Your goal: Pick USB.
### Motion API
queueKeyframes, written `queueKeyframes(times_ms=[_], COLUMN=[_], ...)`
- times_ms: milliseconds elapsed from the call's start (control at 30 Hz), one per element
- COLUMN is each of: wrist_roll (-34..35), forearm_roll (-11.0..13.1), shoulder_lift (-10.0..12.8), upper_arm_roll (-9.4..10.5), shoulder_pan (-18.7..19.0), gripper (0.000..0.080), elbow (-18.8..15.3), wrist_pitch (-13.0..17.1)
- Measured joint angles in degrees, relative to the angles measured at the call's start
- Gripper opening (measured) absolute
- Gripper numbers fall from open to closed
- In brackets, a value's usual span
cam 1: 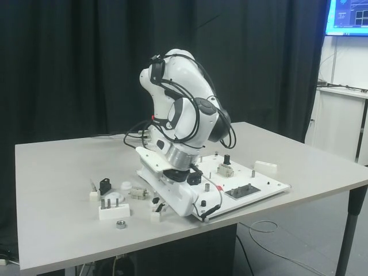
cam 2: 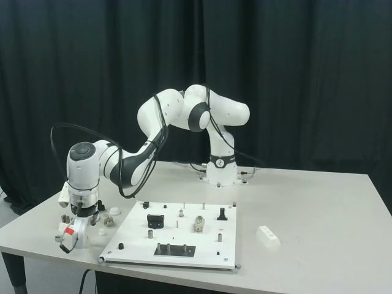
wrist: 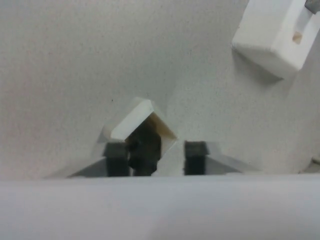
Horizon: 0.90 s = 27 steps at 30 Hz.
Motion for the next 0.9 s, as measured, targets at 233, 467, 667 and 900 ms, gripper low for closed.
queueKeyframes(times_ms=[233,467,667,900], wrist_roll=[-0.09,-0.09,-0.09,-0.09], forearm_roll=[0.00,0.00,-0.02,-0.11], shoulder_lift=[0.05,0.05,-0.16,-1.17], upper_arm_roll=[0.00,-0.17,-0.86,-1.04], shoulder_pan=[0.00,0.00,0.06,0.06], gripper=[0.0200,0.0092,0.0092,0.0092], elbow=[0.00,0.03,0.29,0.77], wrist_pitch=[0.02,0.02,-0.16,-1.21])
